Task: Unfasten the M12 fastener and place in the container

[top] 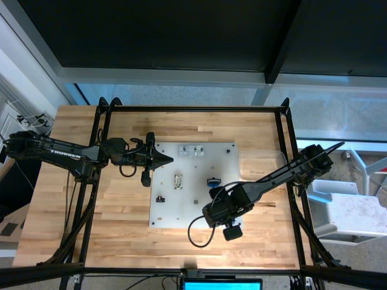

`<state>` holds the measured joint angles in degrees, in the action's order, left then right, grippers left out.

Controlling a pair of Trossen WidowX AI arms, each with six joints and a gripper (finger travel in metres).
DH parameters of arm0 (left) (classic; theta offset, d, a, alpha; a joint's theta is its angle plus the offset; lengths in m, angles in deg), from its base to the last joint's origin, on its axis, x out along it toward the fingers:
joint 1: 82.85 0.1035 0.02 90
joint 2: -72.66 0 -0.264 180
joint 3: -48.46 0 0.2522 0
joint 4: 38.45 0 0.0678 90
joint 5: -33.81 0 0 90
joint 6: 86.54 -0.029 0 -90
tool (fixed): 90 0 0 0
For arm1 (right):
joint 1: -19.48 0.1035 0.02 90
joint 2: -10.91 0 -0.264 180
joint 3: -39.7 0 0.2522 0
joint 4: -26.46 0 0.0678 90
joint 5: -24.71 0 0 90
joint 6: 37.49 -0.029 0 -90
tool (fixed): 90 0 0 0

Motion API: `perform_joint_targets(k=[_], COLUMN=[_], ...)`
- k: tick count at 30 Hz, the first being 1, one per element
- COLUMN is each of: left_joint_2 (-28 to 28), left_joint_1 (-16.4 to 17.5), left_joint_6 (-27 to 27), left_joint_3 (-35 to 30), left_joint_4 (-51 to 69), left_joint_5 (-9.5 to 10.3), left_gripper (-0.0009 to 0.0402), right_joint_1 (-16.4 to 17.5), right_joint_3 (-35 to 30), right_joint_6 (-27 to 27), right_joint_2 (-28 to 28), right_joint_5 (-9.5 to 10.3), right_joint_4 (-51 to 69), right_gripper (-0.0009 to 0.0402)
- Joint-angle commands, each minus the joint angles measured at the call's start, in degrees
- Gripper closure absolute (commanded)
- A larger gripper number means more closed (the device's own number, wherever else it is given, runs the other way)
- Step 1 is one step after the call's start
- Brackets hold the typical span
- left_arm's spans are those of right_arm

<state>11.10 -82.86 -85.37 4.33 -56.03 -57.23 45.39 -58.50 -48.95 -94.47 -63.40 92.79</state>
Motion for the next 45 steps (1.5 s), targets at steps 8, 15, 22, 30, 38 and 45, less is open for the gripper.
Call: perform_joint_targets(k=[8,15,22,30,38,45], left_joint_2=[-0.02,-0.02,-0.02,-0.02,-0.02,-0.02], left_joint_1=[0.00,0.02,0.02,0.00,0.00,0.00], left_joint_6=[0.00,0.00,0.00,0.00,0.00,0.00], left_joint_3=[0.00,0.00,0.00,0.00,0.00,0.00], left_joint_4=[-0.02,-0.02,0.02,0.00,0.00,0.00], left_joint_5=[0.00,0.00,0.00,0.00,0.00,-0.02], left_gripper=[0.0393,0.0393,0.0393,0.0393,0.0393,0.0393], right_joint_1=[-0.04,-0.02,-0.07,-0.22,-0.33,-0.33], right_joint_3=[5.66,7.17,7.17,7.17,7.17,7.17], right_joint_6=[-5.99,-10.27,-11.82,-11.91,-12.39,-12.33], right_joint_2=[-0.13,-1.22,-3.69,-4.00,-4.00,-4.00], right_joint_5=[4.13,4.11,3.93,3.58,1.22,1.20], right_joint_4=[-6.29,-9.01,-10.51,-10.86,-9.57,-9.55], right_gripper=[0.0393,0.0393,0.0393,0.0393,0.0393,0.0393])
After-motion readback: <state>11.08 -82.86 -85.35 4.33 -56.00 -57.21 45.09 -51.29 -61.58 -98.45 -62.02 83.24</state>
